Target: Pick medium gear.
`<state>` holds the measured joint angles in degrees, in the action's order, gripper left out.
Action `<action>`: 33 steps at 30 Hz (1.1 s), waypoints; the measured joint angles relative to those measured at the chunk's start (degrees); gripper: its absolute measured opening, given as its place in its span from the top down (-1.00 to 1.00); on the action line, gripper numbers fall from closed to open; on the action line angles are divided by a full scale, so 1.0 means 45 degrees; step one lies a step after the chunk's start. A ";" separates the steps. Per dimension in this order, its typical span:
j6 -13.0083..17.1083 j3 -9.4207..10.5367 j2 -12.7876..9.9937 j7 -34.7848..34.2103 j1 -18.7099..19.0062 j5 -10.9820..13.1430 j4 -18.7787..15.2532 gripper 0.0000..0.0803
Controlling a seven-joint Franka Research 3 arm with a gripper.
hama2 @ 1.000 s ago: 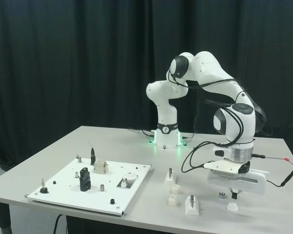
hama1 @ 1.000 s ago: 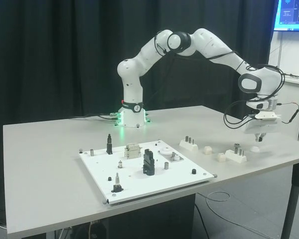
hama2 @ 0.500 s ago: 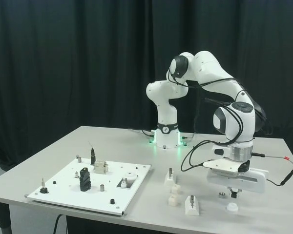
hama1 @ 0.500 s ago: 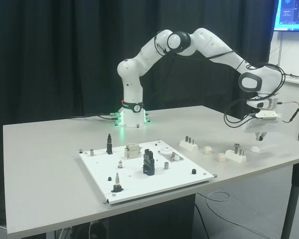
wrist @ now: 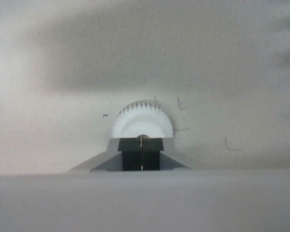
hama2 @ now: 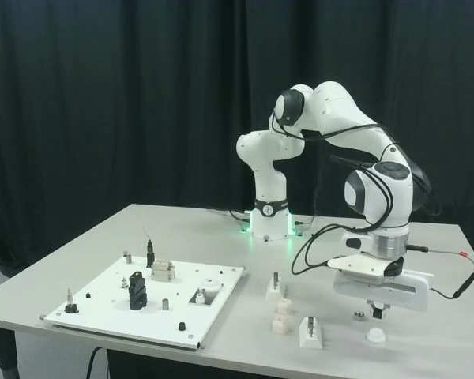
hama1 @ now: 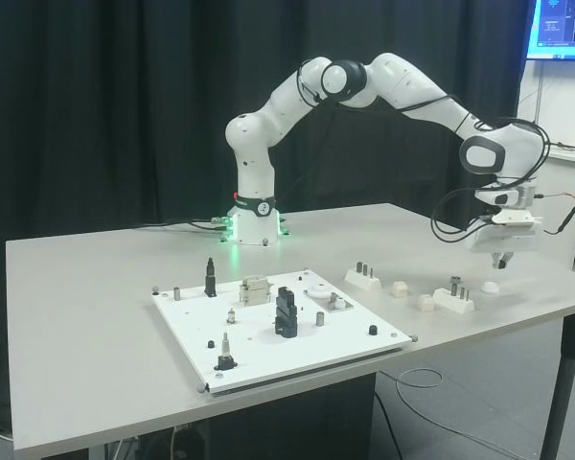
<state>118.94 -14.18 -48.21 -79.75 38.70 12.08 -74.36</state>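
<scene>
A white toothed gear (wrist: 142,121) lies flat on the grey table, seen in the wrist view just beyond my fingertips. The same gear (hama1: 491,286) (hama2: 374,335) rests near the table's right end in both room views. My gripper (hama1: 499,259) (hama2: 377,310) hangs a short way above the gear and apart from it. In the wrist view the gripper (wrist: 141,153) has its two black fingers pressed together, and the gear is not between them.
White fixture blocks with pins (hama1: 454,298) (hama1: 364,277) and small white blocks (hama1: 399,287) stand left of the gear. A white assembly board (hama1: 287,331) carries black and grey parts. A small grey ring (hama2: 359,317) lies near the gripper. The table's right edge is close.
The gripper has risen straight up from just over the gear. The gear has stayed on the table.
</scene>
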 joint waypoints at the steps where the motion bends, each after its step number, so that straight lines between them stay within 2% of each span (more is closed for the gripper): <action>1: -0.0011 -0.0003 0.0000 0.0000 0.0000 0.0000 0.0009 1.00; 33: -0.0168 -0.0032 0.0002 0.0000 0.0010 0.0000 0.0193 1.00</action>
<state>118.19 -14.33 -48.20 -79.75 38.74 12.08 -73.49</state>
